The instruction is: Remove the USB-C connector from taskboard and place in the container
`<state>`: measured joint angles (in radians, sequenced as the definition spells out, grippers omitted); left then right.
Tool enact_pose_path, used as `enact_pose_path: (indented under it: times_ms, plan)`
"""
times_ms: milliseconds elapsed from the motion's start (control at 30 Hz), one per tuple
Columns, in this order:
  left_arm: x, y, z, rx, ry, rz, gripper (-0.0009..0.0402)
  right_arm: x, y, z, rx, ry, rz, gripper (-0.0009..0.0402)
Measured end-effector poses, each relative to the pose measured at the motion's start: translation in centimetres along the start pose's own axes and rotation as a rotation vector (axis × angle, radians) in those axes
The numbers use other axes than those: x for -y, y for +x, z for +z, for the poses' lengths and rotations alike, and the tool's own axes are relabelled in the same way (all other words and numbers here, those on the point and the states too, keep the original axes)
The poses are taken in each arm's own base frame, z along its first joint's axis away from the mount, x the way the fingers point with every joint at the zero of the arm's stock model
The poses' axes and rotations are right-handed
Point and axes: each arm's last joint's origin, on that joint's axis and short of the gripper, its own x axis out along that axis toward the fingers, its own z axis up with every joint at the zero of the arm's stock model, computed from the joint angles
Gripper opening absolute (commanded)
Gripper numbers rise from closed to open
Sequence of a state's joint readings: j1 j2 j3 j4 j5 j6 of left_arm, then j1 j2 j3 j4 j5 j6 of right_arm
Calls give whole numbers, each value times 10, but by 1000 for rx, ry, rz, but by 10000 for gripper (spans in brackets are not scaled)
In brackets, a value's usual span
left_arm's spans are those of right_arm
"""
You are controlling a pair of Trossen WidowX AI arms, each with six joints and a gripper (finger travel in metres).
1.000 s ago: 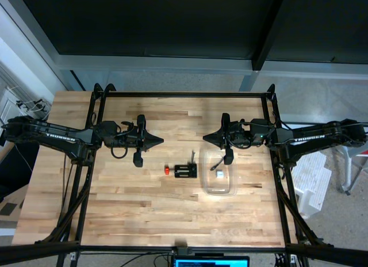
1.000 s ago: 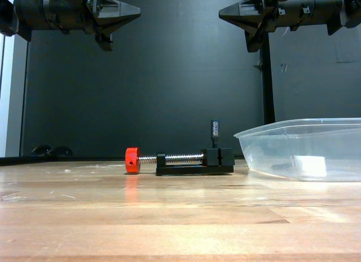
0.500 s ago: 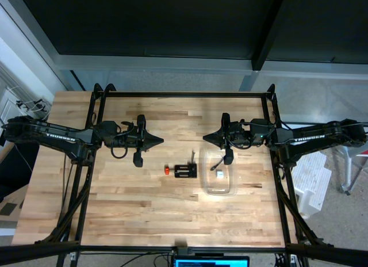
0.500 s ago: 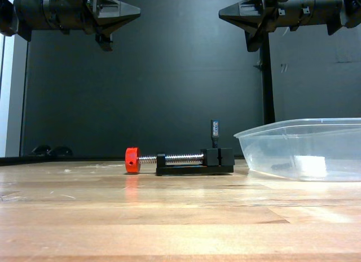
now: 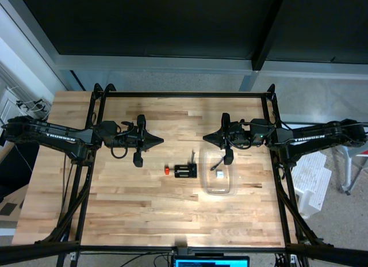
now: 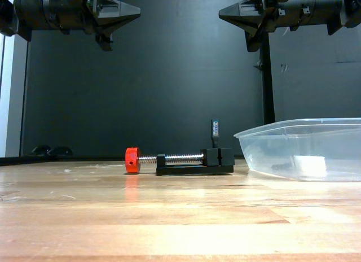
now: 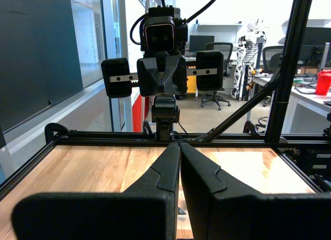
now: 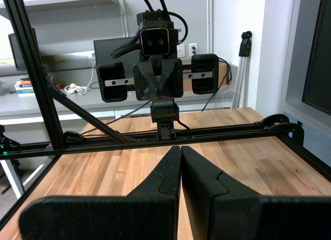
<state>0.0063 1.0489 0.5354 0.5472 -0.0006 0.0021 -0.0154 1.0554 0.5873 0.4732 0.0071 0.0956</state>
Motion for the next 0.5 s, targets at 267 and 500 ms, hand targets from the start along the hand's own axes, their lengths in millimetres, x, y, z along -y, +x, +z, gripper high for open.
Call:
enact_pose_path:
  times_ms: [267, 500]
  plan:
    - [0, 0, 0, 0, 0, 0, 0, 0, 0, -1, -12, 0, -1, 0]
    - [0, 0, 0, 0, 0, 0, 0, 0, 0, -1, -12, 0, -2, 0]
